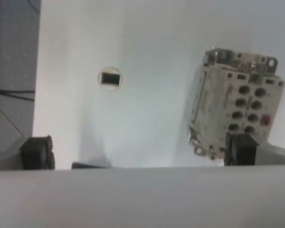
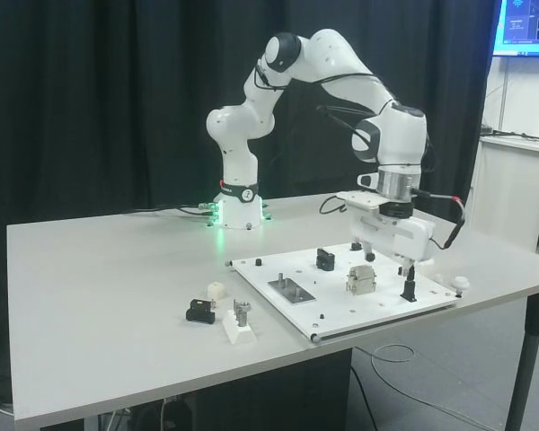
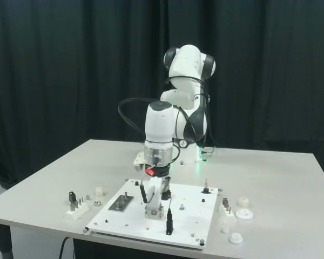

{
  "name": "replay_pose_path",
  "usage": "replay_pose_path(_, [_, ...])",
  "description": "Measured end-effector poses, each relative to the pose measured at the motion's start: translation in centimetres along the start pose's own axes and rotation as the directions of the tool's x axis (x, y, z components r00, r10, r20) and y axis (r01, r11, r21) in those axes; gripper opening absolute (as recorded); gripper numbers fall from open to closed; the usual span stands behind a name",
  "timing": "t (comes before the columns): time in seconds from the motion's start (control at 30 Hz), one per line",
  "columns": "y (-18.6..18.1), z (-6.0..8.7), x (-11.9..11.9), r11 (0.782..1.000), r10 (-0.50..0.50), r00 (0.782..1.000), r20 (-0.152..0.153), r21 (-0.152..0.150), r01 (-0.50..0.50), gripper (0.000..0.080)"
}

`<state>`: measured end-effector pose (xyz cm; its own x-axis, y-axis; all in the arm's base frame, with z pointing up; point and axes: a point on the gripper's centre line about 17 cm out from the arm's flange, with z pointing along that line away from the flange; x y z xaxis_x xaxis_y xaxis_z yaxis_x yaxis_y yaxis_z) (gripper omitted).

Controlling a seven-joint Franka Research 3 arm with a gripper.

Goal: Insert waterproof.

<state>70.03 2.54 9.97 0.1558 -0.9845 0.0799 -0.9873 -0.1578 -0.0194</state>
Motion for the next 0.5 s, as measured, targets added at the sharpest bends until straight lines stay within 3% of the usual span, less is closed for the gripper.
replay_pose_path(0.17, [0.3, -0.9, 0.4, 1.0, -0.004, 1.0, -0.005, -0.011, 0.004, 0.08])
replay_pose_path(0.5, [1.0, -1.7, 1.9, 0.999, -0.031, 0.998, -0.049, -0.037, 0.03, 0.08])
